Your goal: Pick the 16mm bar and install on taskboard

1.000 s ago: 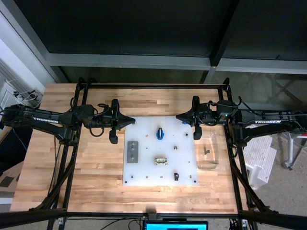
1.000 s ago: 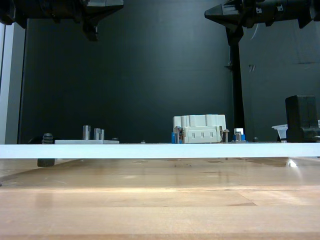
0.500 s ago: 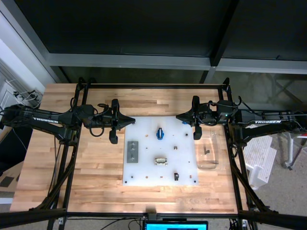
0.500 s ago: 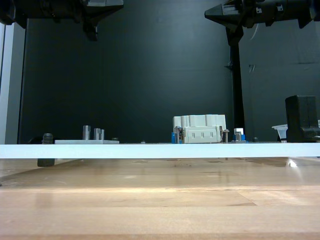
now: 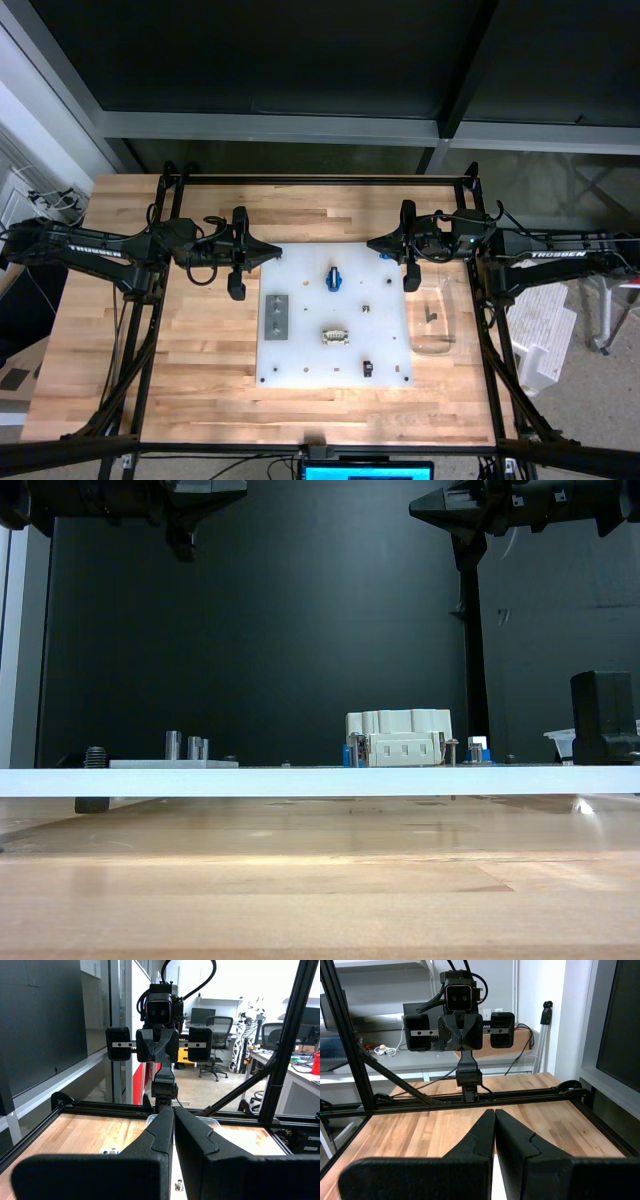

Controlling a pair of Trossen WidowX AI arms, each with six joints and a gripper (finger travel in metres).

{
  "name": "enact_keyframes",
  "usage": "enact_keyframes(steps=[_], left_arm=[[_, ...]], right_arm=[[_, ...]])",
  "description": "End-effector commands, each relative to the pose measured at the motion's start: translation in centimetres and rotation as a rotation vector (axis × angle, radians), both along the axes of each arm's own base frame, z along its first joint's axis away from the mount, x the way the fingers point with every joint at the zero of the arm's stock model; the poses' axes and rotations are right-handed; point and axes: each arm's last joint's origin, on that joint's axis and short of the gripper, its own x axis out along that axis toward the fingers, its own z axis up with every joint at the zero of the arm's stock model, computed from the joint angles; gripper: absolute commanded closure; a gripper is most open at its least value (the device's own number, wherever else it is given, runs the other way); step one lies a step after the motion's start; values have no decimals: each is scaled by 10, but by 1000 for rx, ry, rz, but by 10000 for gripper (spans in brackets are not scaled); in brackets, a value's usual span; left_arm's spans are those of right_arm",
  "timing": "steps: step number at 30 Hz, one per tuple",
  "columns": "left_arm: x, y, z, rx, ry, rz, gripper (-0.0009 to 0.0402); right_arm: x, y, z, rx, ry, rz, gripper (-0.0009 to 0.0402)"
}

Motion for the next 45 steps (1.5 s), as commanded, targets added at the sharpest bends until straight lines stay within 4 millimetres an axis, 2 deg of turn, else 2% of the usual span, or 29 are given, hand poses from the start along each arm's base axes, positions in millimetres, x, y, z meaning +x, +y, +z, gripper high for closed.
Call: enact_keyframes(steps=[1, 38, 42, 45], left_arm=[[0, 0, 0, 0, 0, 0, 393], [0, 0, 0, 0, 0, 0, 393], [0, 0, 0, 0, 0, 0, 393], [0, 0, 0, 0, 0, 0, 393]], right_arm=[[0, 0, 0, 0, 0, 0, 393], [0, 0, 0, 0, 1, 0, 393], [0, 0, -2, 19, 21, 2, 393], [-1, 2, -3, 19, 108, 8, 393]])
